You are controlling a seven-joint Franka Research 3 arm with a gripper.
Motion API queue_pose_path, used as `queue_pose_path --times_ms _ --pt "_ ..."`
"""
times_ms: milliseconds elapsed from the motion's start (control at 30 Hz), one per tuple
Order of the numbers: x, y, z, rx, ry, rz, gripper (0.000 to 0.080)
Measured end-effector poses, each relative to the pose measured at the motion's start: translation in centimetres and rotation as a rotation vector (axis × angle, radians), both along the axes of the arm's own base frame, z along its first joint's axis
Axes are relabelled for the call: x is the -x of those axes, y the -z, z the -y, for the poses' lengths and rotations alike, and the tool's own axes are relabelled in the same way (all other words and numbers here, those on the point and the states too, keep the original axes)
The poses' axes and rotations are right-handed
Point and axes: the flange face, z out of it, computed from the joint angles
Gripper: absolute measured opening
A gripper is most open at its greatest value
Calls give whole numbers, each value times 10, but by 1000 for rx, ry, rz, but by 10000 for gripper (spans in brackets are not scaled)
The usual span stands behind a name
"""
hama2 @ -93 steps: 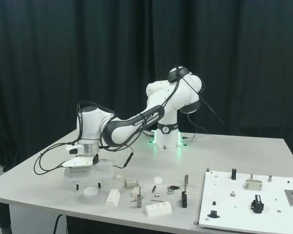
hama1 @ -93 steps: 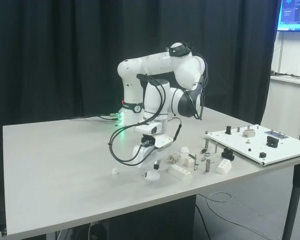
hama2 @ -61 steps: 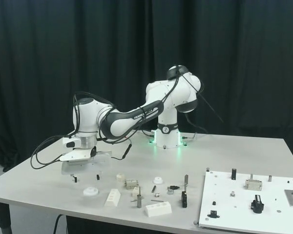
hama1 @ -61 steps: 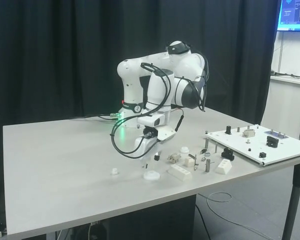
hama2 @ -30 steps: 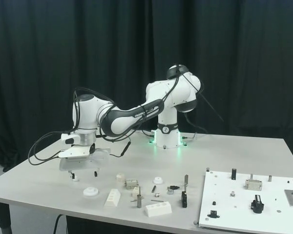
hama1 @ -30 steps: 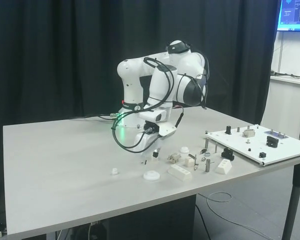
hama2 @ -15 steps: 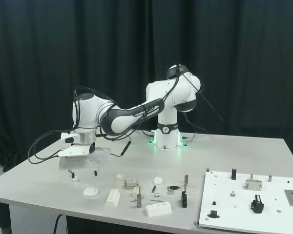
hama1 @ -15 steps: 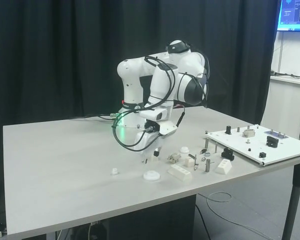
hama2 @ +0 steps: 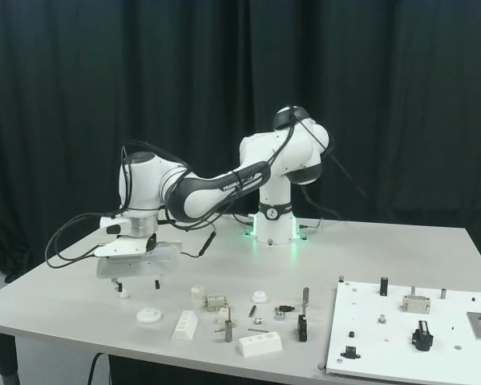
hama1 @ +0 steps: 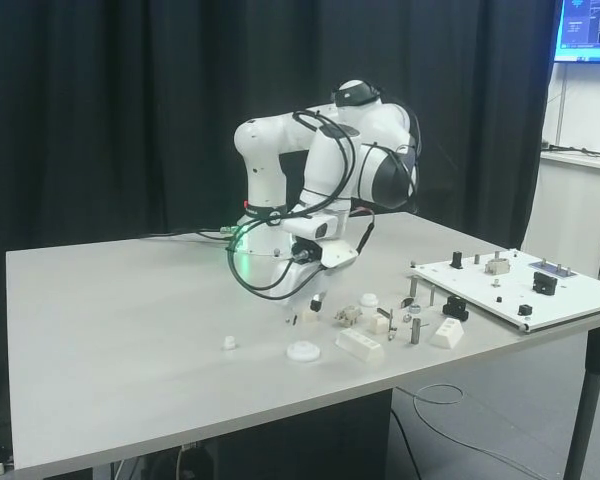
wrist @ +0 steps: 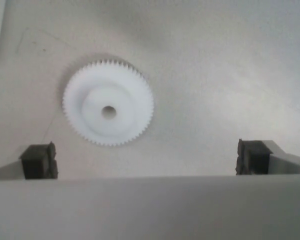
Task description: Remove square peg 3.
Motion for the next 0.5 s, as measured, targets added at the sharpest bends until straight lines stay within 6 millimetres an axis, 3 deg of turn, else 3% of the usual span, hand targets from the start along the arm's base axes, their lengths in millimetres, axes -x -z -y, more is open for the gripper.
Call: queue_pose_path --times_ms 300,500 --pt "-6 -4 -14 -35 28 -25 800" --pt "-9 -7 -34 -72 63 -61 800"
